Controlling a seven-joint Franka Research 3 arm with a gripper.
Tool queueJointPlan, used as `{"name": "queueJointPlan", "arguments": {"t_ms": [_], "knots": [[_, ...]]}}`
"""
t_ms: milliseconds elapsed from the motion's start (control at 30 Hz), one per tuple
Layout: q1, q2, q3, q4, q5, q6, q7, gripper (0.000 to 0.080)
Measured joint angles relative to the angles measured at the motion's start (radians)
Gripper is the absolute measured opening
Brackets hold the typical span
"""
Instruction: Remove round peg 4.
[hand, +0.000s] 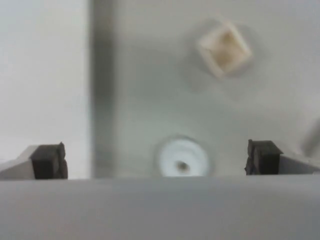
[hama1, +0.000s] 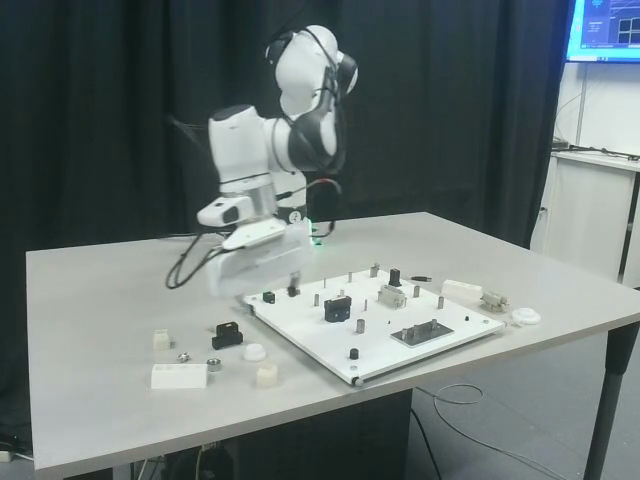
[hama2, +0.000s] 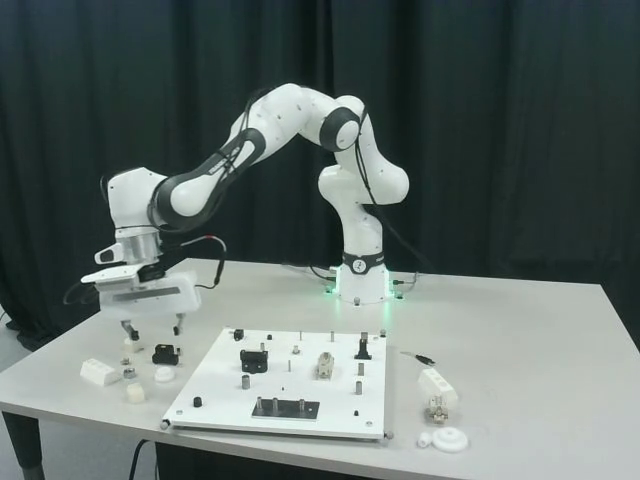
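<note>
My gripper (hand: 155, 160) (hama2: 152, 327) (hama1: 262, 288) hangs open above the grey table, just off the side of the white board (hama2: 215, 385) (hama1: 310, 335) farthest from the arm's base. Nothing is held between the black fingertips (hand: 47, 161). Below the gap, a white round piece (hand: 182, 159) (hama2: 164, 375) (hama1: 254, 352) lies on the table. An off-white square piece (hand: 225, 48) (hama2: 135, 392) (hama1: 266, 375) lies near it. Several short grey pegs (hama2: 245, 381) (hama1: 359, 324) stand upright in the board. I cannot tell which is round peg 4.
A black clip (hama2: 165, 353) (hama1: 227, 335) and a white block (hama2: 99, 372) (hama1: 179, 376) lie beside the loose pieces. On the board's other side are a white connector (hama2: 437, 382) (hama1: 460, 289) and a white disc (hama2: 450, 439) (hama1: 525, 316). The board's edge (hand: 100, 90) runs past one finger.
</note>
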Motion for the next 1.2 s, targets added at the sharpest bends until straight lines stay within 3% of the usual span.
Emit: {"name": "queueJointPlan", "arguments": {"t_ms": [333, 633, 867, 1200], "knots": [[0.118, -0.027, -0.003, -0.045, -0.007, 0.000, 0.166, 0.0800], [0.222, -0.054, -0.008, -0.108, -0.071, 0.015, 0.337, 0.0800], [0.298, -0.076, -0.008, -0.182, -0.123, 0.088, 0.427, 0.0800], [0.387, -0.109, -0.007, -0.296, -0.192, 0.230, 0.526, 0.0800]]}}
